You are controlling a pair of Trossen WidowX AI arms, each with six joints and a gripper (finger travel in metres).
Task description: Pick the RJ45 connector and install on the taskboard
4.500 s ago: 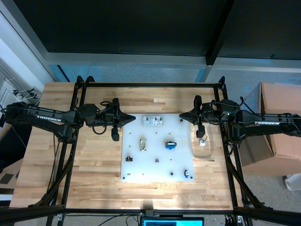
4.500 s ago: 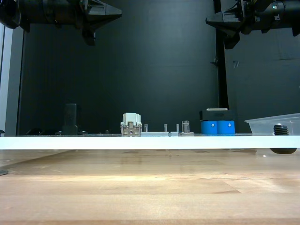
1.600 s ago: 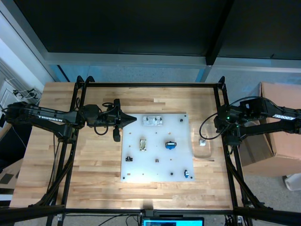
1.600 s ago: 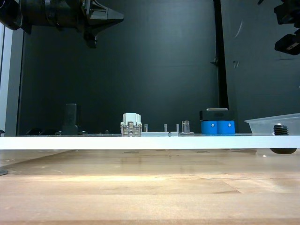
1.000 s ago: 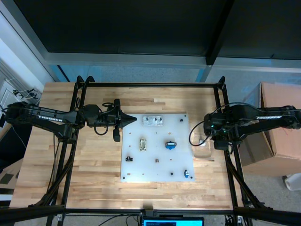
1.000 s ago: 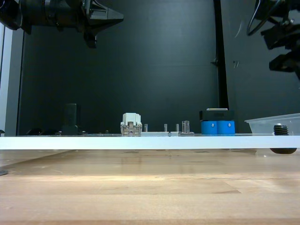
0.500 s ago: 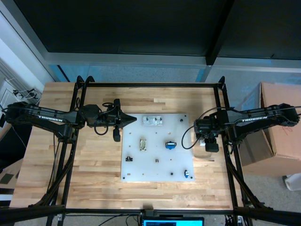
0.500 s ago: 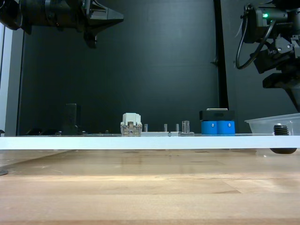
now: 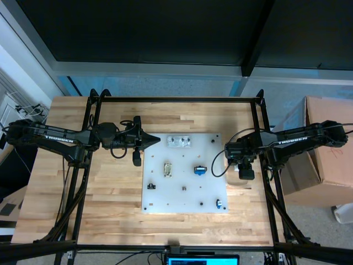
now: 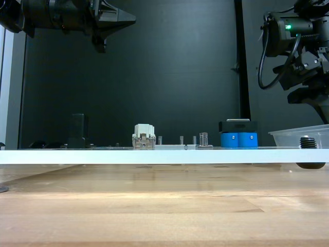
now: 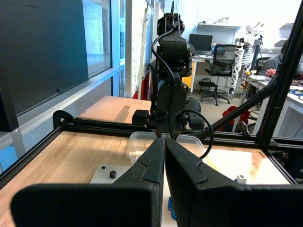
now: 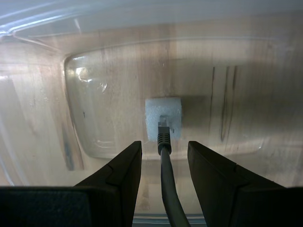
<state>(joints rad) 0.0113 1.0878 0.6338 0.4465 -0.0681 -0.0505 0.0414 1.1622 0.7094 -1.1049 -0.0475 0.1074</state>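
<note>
The RJ45 connector (image 12: 163,134) is a small dark plug on a black cable, lying free with its tip against a white foam block (image 12: 163,115) in the clear plastic tray (image 9: 238,181), clear of the board. My right gripper (image 12: 163,147) hangs open just above it, pointing down, one finger on each side of the cable without touching it. From above, the right gripper (image 9: 245,167) sits over the tray, right of the white taskboard (image 9: 182,190). My left gripper (image 9: 152,139) hovers shut and empty high over the board's rear left edge, its fingers (image 11: 156,156) pressed together.
The board carries a grey connector housing (image 9: 167,169), a blue part (image 9: 199,170), another small blue part (image 9: 219,204) and a metal piece (image 9: 179,142) at the back. Black frame rails (image 9: 176,100) ring the wooden table. A cardboard box (image 9: 325,143) stands off the right edge.
The right arm swung in from the far right to above the tray and turned its gripper downward over the connector. The left arm and the connector have not moved.
</note>
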